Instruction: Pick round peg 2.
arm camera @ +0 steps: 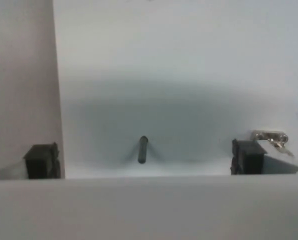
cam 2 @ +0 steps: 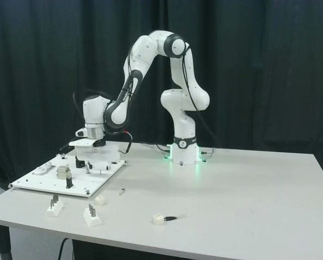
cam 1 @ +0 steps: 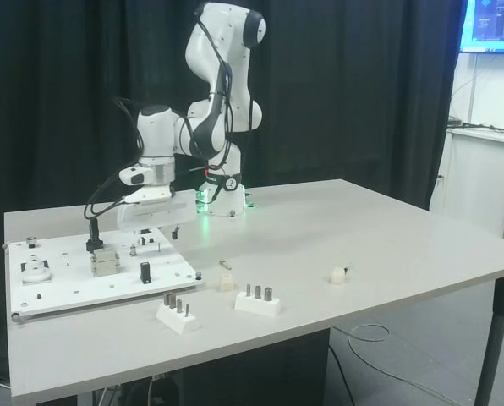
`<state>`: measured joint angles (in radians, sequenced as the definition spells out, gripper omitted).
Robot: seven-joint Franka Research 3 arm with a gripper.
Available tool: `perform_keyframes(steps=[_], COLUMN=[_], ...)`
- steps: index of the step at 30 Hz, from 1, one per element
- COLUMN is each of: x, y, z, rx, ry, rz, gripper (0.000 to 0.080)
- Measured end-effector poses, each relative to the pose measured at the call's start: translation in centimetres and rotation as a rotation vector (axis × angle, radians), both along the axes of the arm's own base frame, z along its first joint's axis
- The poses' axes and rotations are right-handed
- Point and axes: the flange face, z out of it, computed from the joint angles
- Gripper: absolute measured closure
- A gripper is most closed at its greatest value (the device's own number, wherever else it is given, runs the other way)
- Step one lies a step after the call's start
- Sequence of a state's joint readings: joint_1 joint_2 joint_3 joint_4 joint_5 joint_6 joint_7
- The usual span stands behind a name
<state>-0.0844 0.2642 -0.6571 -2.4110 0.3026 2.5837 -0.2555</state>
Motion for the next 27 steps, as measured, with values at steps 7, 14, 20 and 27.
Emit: perform_keyframes(steps=[7, 14, 20, 27], x=[0.6, 1.3, 1.8, 2.1], y=[0.2, 0.4, 0.5, 0.6], z=[0.6, 1.4, 2.1, 2.7], rx=[-0.006, -0.01, -0.014, -0.017], ry=[-0.014, -0.035, -0.052, -0.067], rz=[0.01, 0.02, 0.027, 0.031], gripper=[0.0036, 0.0009, 0.0003, 0.0003])
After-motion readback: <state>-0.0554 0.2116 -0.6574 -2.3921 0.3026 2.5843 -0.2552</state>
